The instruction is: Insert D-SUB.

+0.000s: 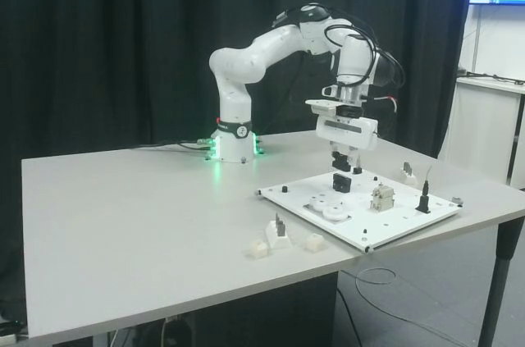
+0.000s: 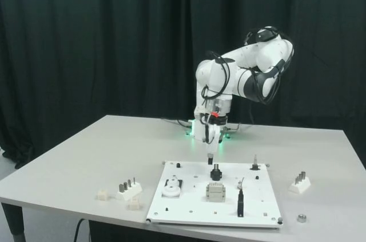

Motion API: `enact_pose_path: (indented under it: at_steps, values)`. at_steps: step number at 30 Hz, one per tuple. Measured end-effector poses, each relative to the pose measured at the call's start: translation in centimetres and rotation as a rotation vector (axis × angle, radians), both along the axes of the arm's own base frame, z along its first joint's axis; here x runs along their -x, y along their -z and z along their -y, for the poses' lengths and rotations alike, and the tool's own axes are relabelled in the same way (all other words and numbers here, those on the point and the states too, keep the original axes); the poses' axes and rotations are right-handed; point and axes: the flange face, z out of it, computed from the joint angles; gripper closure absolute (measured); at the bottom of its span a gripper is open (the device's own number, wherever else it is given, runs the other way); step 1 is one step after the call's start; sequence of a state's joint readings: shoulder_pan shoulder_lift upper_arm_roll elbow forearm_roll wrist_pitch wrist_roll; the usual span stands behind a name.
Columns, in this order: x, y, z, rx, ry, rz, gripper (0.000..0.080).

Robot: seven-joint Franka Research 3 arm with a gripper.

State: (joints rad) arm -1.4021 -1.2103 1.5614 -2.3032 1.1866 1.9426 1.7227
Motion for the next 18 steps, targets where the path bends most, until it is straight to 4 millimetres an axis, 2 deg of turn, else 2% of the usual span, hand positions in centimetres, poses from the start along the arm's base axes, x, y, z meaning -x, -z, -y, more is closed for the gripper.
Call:
enact_pose_path:
  at_steps: [18]
  values:
    - [0.15, 0.72, -0.21, 0.001, -0.011, -0.014, 0.0425]
